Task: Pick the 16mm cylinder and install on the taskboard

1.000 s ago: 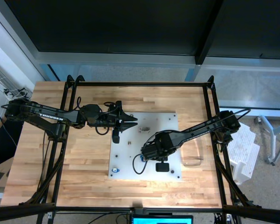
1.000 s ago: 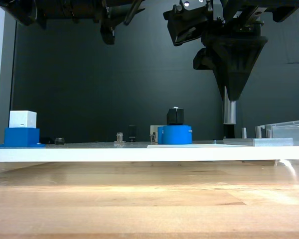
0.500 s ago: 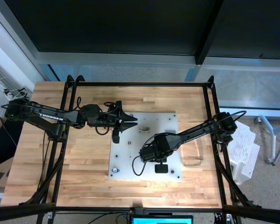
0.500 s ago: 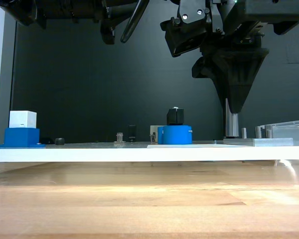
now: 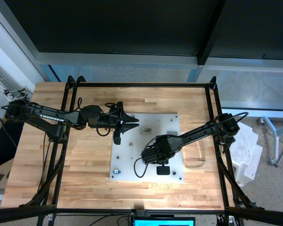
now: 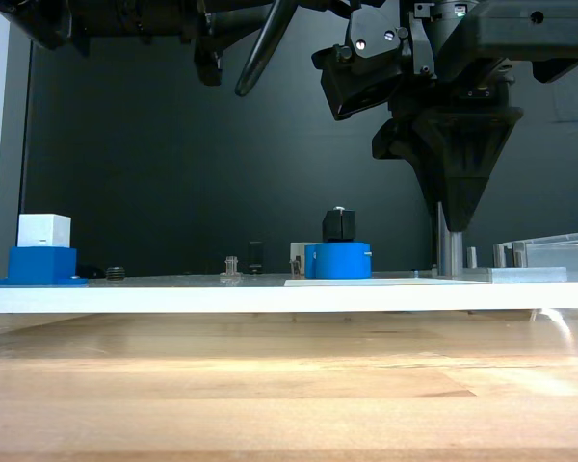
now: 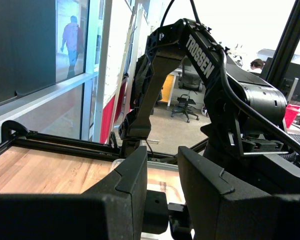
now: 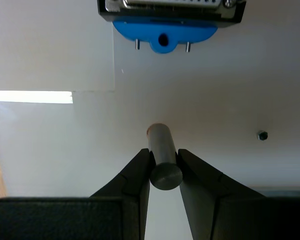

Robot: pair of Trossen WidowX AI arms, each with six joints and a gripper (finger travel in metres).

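Observation:
My right gripper (image 8: 163,167) is shut on the 16mm cylinder (image 8: 161,150), a grey metal peg held upright between the fingertips. The peg's lower end meets the white taskboard (image 8: 230,90) at a small reddish hole. In the low view the cylinder (image 6: 450,255) reaches from the right gripper (image 6: 450,226) down to the board (image 6: 173,294). From above, the right gripper (image 5: 154,151) hangs over the middle of the taskboard (image 5: 172,123). My left gripper (image 5: 131,123) hovers open over the board's far left edge, holding nothing.
A blue connector (image 8: 163,32) sits on the board just beyond the peg. A blue round part with a black top (image 6: 342,258) and a blue base with a white cube (image 6: 43,252) stand on the board. A clear tray (image 5: 196,156) lies off the board's right edge.
The right gripper has come down with the cylinder, so the peg's lower end now stands at the board surface. The left arm has stayed put.

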